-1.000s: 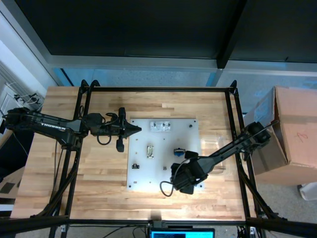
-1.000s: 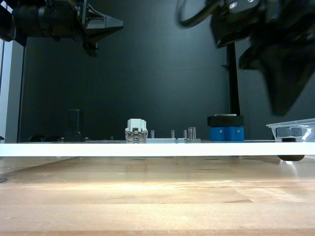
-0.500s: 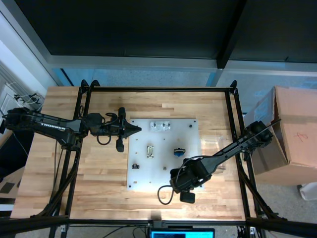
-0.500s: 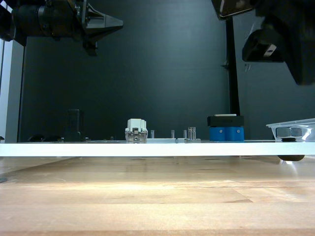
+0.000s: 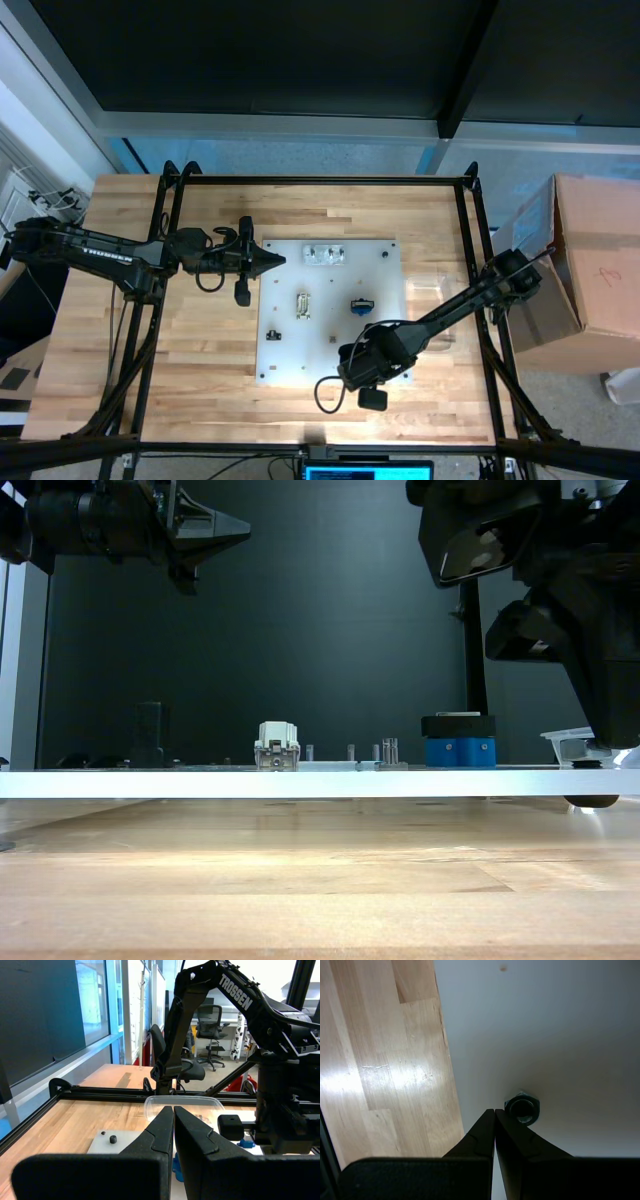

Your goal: Unfasten the M12 nut and place it in the container

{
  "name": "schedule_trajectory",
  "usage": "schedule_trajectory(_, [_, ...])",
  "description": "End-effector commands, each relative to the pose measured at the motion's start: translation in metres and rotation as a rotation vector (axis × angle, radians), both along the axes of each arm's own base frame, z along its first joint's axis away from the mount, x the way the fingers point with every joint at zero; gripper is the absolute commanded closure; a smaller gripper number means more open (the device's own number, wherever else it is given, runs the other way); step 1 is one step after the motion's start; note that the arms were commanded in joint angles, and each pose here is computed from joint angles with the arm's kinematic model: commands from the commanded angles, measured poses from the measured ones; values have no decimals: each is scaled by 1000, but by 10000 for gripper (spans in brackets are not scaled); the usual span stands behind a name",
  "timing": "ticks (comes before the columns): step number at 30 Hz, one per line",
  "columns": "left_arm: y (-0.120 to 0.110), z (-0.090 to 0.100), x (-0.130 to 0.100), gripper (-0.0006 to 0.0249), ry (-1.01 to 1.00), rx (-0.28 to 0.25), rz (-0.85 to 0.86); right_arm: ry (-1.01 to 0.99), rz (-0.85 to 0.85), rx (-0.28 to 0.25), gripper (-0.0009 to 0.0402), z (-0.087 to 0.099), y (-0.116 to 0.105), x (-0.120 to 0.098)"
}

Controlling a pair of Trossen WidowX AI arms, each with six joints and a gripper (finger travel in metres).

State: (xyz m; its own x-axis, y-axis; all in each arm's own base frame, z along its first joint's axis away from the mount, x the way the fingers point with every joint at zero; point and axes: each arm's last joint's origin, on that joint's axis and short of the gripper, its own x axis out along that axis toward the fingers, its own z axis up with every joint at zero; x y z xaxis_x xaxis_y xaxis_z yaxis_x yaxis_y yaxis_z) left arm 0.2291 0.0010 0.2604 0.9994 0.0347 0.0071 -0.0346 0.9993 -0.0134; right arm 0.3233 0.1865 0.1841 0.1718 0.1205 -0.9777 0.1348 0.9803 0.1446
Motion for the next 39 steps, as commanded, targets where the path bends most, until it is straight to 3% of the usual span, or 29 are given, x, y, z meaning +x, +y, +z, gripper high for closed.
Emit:
schedule_trajectory(1, [0, 0, 0, 243, 0, 0, 0, 11, 1, -8, 394, -3, -1, -1])
schedule_trajectory(9, [0, 0, 0, 243, -1, 0, 0, 31, 3, -31, 394, -4, -3, -4])
schedule_trajectory(13, [0, 0, 0, 243, -1, 0, 0, -16, -65, -211, 393, 6, -13, -10])
schedule_trajectory(17, [0, 0, 0, 243, -1, 0, 0, -28, -68, -243, 393, 18, -15, -12])
schedule_trajectory(20, [0, 0, 0, 243, 0, 0, 0, -27, -67, -233, 393, 20, -15, -13])
schedule_trajectory(26, [0, 0, 0, 243, 2, 0, 0, 30, -25, -65, 393, 22, -8, -12])
schedule_trajectory(29, [0, 0, 0, 243, 0, 0, 0, 27, 5, -9, 393, 22, -4, -11])
schedule_trajectory(39, [0, 0, 0, 243, 2, 0, 0, -13, 25, 17, 393, 2, 2, -1])
